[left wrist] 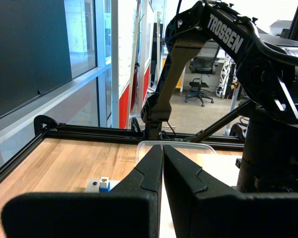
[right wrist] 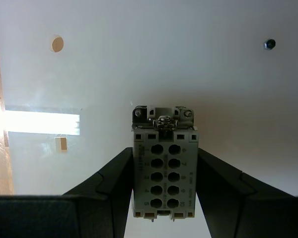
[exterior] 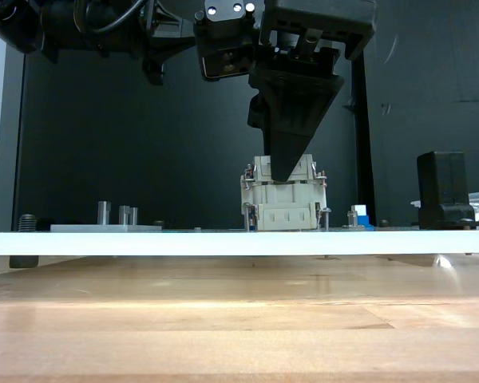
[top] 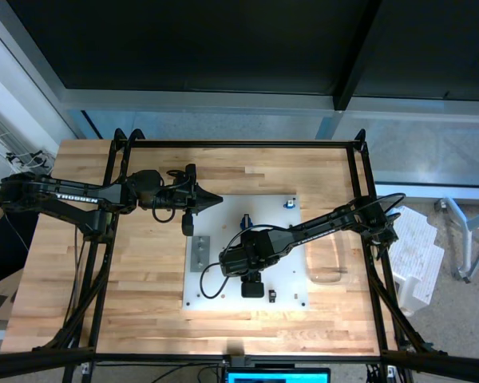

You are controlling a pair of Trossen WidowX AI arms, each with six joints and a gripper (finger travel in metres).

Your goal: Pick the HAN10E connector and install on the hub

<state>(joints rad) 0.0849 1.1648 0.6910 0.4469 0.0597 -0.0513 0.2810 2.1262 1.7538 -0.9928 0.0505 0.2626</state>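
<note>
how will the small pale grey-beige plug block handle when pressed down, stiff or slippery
Probably stiff: the pale rectangular HAN10E connector looks like hard moulded plastic. It may slip slightly, since the black right gripper clamps only its smooth sides. Tipping seems unlikely; it sits squarely on the beige-grey hub. The left gripper hangs shut near the board's left edge.

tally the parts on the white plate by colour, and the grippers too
beige-grey: 2 (HAN10E connector atop hub)
dark grey: 1 (two-hole block)
blue: 2 (blue parts)
black: 1 (black part)
grippers: 2 (right gripper clamps the connector; left gripper shut by plate's far-left corner)
total: 8
</note>
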